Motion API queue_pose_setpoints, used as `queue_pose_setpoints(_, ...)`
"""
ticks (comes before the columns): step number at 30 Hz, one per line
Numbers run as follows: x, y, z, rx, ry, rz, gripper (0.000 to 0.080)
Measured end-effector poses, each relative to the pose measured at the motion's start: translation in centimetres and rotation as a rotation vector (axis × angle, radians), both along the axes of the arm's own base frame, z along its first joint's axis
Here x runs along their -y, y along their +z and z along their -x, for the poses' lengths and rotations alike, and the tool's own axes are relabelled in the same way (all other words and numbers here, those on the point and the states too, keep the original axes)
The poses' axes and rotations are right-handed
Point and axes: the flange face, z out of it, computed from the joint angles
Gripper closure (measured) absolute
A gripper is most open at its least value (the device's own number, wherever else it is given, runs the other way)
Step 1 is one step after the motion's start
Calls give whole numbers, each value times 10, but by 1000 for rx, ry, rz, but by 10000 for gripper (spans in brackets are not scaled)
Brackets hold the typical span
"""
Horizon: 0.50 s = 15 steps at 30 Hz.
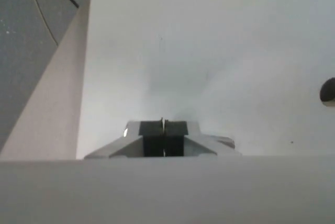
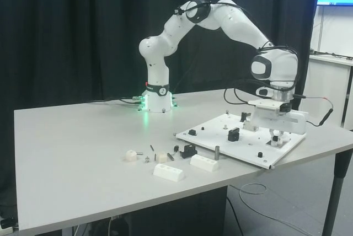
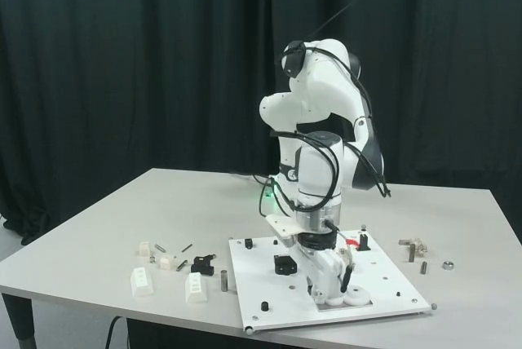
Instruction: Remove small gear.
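Small gear parts are hard to single out: in the second room view, low and right of centre, white round pieces (image 3: 356, 297) are seen on the white board (image 3: 269, 312) just beside the gripper (image 3: 326, 293), and one of them is judged to be the small gear, though which one cannot be told. The gripper is lowered to the board at the near right part of it in the first room view, at right of centre (image 2: 277, 137). In the wrist view the two fingertips (image 1: 163, 137) are seen low in the middle of the frame, drawn together with only a thin line between them, and nothing is seen held. The step in hand is judged to be the approach or the seating of the fingers at the gear, with the gear not yet lifted off. For the next move, the jaws would need to be parted and set around the gear, then closed and raised straight up off its shaft. Loose white blocks (image 2: 168, 172) and small pins lie on the grey table (image 2: 66, 148), left of the board, well apart from the work.
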Motion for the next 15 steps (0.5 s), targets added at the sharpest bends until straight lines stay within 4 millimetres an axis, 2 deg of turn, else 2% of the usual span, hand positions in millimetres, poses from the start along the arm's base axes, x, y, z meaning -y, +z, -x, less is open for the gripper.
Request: queue_pose_setpoints(15,-5,22,-7,-32,35,-2,801)
